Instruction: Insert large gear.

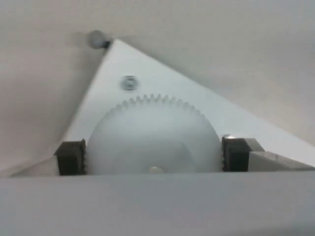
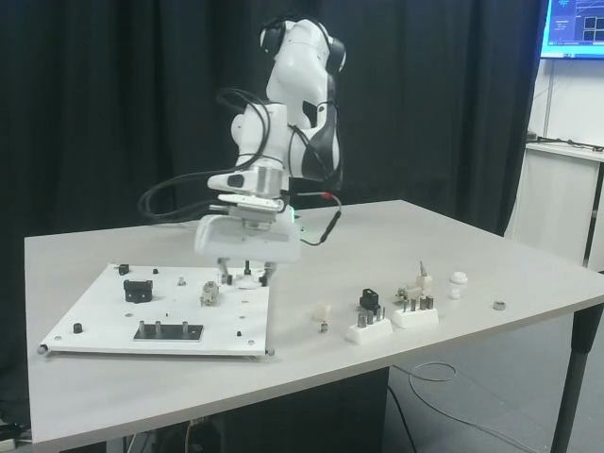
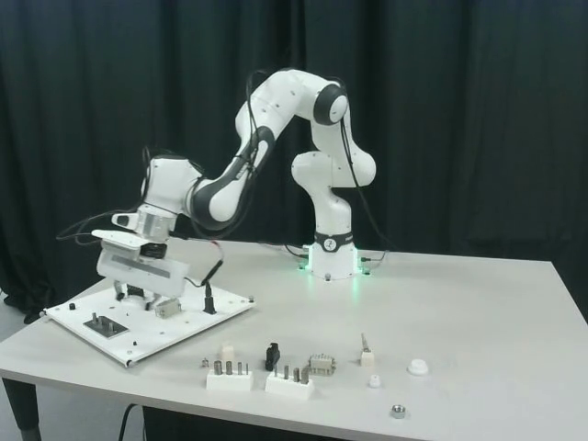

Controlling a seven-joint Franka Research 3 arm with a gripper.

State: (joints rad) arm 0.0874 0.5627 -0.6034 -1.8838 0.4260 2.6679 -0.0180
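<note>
I see my fingers point(image 1: 154, 156) clamped on the large gear point(image 1: 152, 137), one at its 3 o'clock edge, one at 9. It sits low over the white board point(image 2: 104, 316) on the counter point(image 2: 453, 245).

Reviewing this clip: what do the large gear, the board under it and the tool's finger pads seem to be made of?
Large gear: likely white plastic, matte, with moulded-looking teeth. Board: white, smooth, flat sheet, painted metal or plastic, I cannot tell which; a shiny metal screw sits in it. Pads: black, ridged, probably rubber.
</note>
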